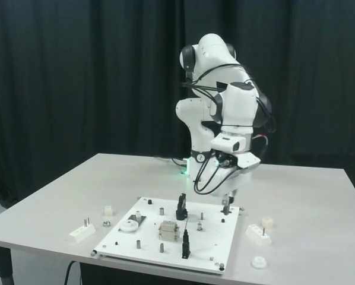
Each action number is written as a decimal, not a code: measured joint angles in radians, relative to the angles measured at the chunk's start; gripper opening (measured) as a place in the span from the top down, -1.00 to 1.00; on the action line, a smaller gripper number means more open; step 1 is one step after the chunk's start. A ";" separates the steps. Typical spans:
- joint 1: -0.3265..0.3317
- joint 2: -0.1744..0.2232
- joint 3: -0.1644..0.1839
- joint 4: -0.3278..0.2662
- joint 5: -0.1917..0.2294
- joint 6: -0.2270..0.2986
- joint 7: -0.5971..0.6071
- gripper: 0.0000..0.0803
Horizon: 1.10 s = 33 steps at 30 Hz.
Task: Insert square peg 4.
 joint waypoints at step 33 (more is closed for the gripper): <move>-0.051 0.278 -0.022 0.322 0.000 -0.063 -0.284 0.62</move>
